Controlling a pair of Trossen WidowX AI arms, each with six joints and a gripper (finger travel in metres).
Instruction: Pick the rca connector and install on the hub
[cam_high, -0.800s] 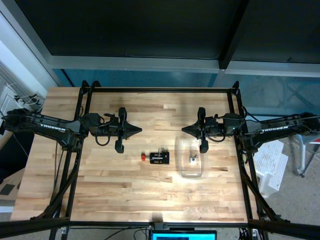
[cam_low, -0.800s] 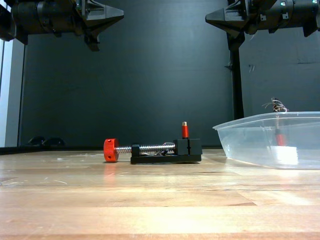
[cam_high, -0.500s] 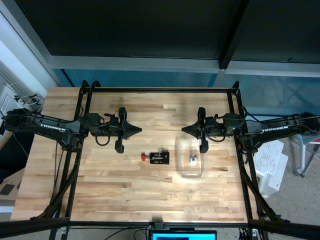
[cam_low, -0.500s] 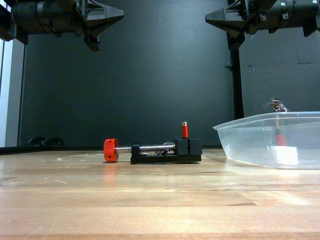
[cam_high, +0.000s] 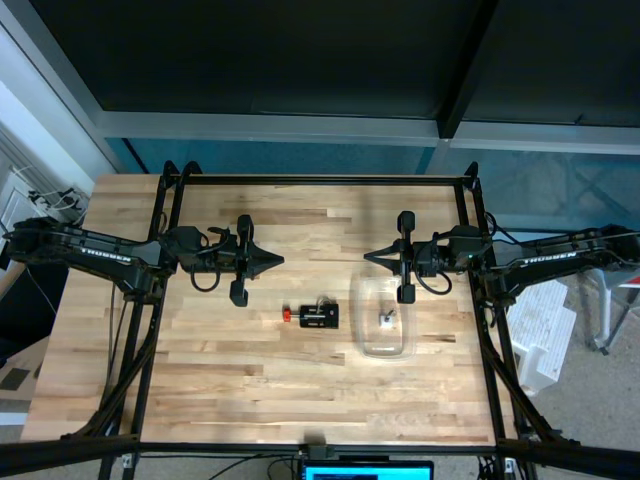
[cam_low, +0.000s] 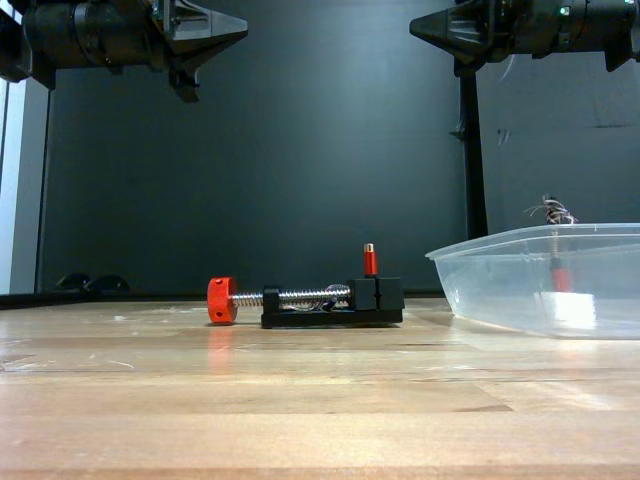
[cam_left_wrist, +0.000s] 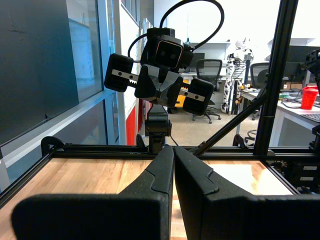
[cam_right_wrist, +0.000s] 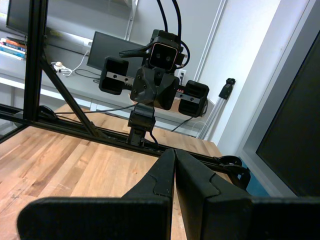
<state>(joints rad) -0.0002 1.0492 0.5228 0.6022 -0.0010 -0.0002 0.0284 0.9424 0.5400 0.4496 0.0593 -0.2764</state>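
Observation:
The hub (cam_high: 318, 317) is a small black block with a red knob (cam_high: 286, 314), lying mid-table; the low view shows it (cam_low: 330, 300) with a red post standing on top. The rca connector (cam_high: 385, 319) is a tiny dark, silvery piece inside the clear tray (cam_high: 370, 348). High over the table, left of the hub, my left gripper (cam_high: 278, 260) is shut on nothing, its fingers (cam_left_wrist: 162, 165) pressed together. At the same height, above the tray's far end, my right gripper (cam_high: 370, 260) is also shut and empty, fingers (cam_right_wrist: 162, 170) together.
The clear plastic tray (cam_low: 480, 285) stands right of the hub and also holds a small white cube (cam_low: 572, 310). A black frame rail (cam_high: 320, 180) runs along the table's far edge. Bare wood lies near the front edge (cam_high: 300, 410).
The right gripper has shifted slightly, rising a little in the low view. The left arm, hub and tray have not moved.

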